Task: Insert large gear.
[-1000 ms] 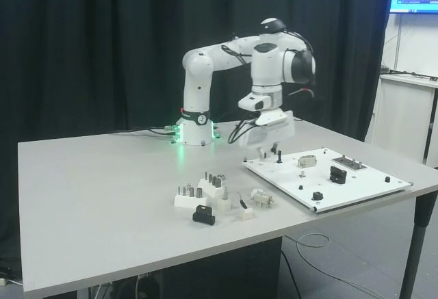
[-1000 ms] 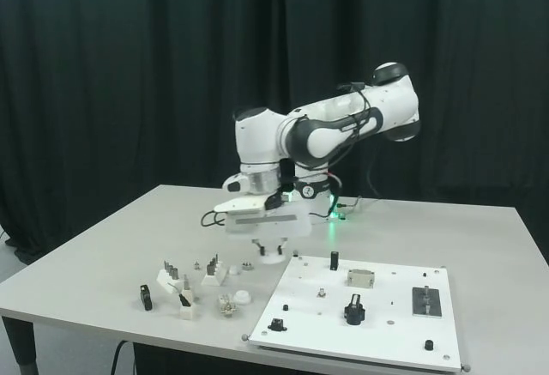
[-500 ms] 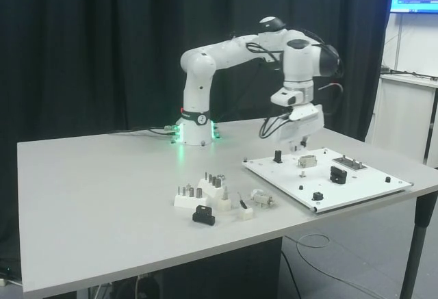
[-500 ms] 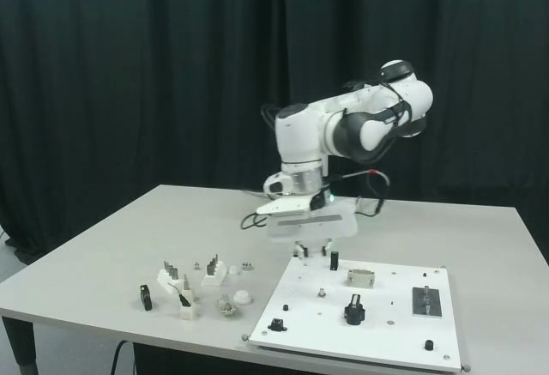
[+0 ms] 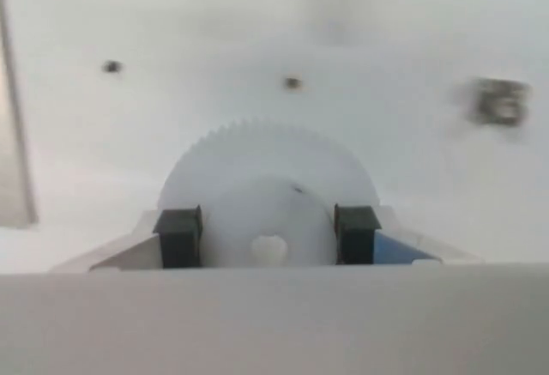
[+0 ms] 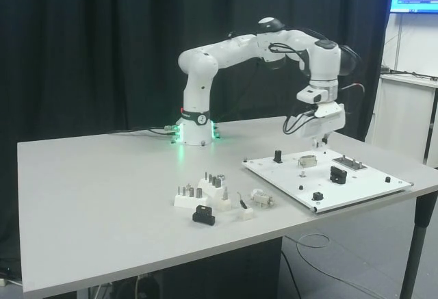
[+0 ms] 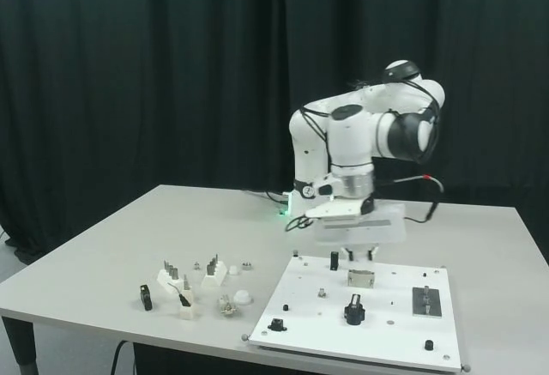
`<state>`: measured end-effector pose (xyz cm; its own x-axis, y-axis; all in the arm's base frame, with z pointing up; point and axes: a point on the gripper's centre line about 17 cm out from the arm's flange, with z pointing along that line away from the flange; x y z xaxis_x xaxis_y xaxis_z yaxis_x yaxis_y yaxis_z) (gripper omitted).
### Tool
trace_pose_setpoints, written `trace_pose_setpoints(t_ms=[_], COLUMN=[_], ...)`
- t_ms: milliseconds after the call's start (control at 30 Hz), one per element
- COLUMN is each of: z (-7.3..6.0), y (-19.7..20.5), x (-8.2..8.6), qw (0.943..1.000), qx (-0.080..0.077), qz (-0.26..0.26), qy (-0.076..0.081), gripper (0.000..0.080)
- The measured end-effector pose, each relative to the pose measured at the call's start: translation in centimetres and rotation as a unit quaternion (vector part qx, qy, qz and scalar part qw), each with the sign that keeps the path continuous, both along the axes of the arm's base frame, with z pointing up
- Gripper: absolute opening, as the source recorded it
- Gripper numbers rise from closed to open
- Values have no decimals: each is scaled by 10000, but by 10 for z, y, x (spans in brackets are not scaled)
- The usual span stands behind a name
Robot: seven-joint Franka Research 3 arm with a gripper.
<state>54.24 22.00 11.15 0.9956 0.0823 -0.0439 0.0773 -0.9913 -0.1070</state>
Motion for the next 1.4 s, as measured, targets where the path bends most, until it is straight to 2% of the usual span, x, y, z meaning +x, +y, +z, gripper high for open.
trace_pose_setpoints(t_ms=[533,833,1100,1400], z=[-19,-27,-34,-40], y=[81,103,122,135], x=[-2,-6,-16,-24], qw=[9996,9991,9990,9985], qx=[-198,-372,-390,-481], qz=[-177,-195,-212,-265], qy=[-33,-57,-15,-65], gripper=[330,330,330,330])
